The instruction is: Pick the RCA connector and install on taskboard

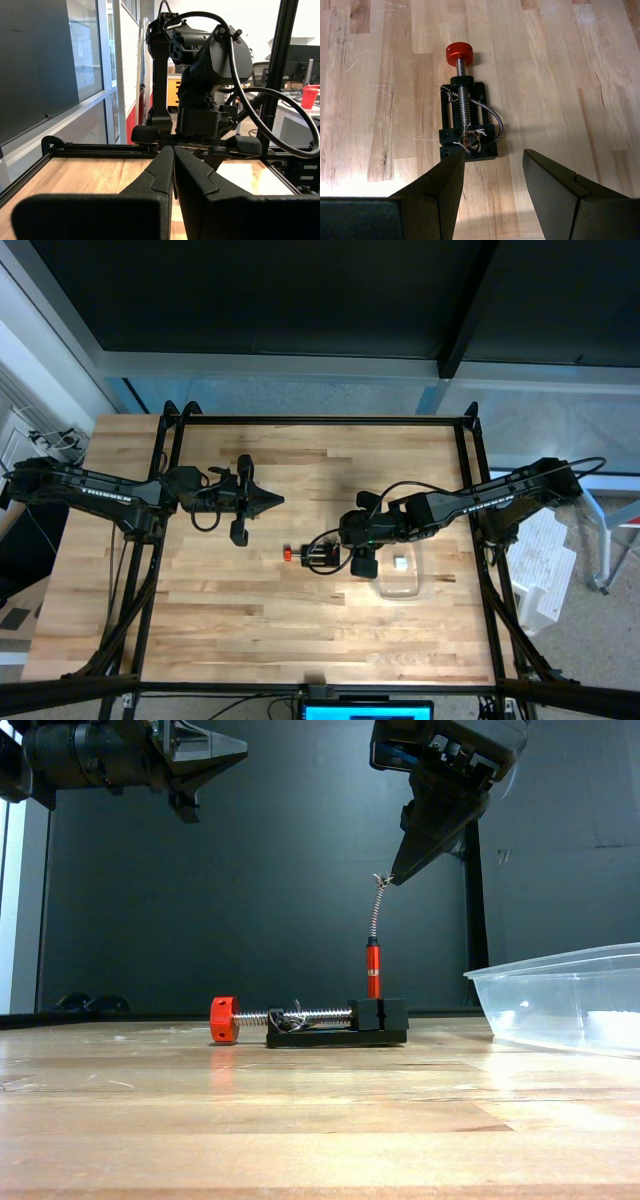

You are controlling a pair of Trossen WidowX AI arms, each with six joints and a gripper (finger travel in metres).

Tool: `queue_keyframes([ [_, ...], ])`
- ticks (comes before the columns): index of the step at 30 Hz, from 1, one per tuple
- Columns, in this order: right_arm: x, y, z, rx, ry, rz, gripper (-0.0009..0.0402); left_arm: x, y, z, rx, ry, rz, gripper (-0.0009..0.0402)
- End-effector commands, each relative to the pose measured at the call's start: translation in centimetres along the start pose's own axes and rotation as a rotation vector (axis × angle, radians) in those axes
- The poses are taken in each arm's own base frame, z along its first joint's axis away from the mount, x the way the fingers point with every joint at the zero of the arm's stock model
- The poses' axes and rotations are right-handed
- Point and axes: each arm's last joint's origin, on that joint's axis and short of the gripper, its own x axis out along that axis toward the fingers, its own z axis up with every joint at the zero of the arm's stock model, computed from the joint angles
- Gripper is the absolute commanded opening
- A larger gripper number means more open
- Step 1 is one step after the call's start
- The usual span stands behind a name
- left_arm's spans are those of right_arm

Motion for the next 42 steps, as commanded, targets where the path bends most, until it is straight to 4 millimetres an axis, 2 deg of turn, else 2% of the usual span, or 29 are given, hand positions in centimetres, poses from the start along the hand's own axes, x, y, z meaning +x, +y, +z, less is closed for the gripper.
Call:
queue_keyframes([
  [1,0.0,0.0,0.0,-0.001,-0.001,0.001,0.0160,0.0,0.0,0.0,0.000,0.000,0.000,0.0000],
  [6,-0.9,-0.1,0.1,0.002,-0.016,0.035,0.0160,0.0,0.0,0.0,0.000,0.000,0.000,0.0000],
  [13,-4.6,-1.0,0.4,-0.015,-0.137,0.044,0.0159,0.0,0.0,0.0,0.000,0.000,0.000,0.0000],
  [19,-6.9,-2.4,0.3,-0.040,-0.291,0.054,0.0137,0.0,0.0,0.0,0.000,0.000,0.000,0.0000],
  [33,-8.3,-5.7,-2.8,0.070,-0.655,0.062,0.0088,0.0,0.0,0.0,0.000,0.000,0.000,0.0000],
  [42,-8.5,-6.7,-4.5,0.101,-0.779,0.050,0.0040,0.0,0.0,0.0,0.000,0.000,0.000,0.0000],
])
